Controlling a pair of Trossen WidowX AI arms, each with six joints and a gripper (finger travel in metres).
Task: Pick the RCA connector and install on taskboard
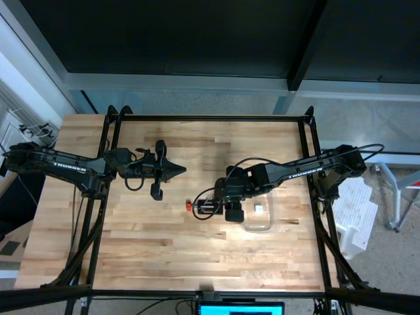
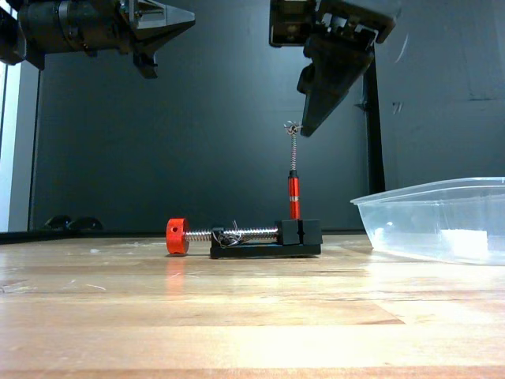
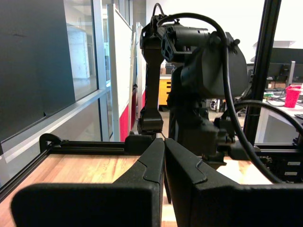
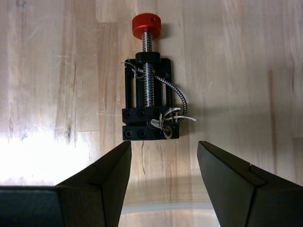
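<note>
The table (image 1: 164,256) looks close to finished work. Well left of the vise (image 2: 300,233), the left gripper (image 3: 164,151) hangs parked, its fingers pressed together. Directly above the vise, the right gripper (image 4: 164,146) hovers with fingers spread, pinching nothing. Right of the vise, the clear tray (image 2: 394,207) holds only the white block (image 2: 465,241). The connector (image 2: 293,193) stands on the vise's stub, unheld, so I'd judge it installed; only seating remains unsure. Its long axis is vertical, tip down, and its braided cable (image 2: 293,158) rises straight above.
</note>
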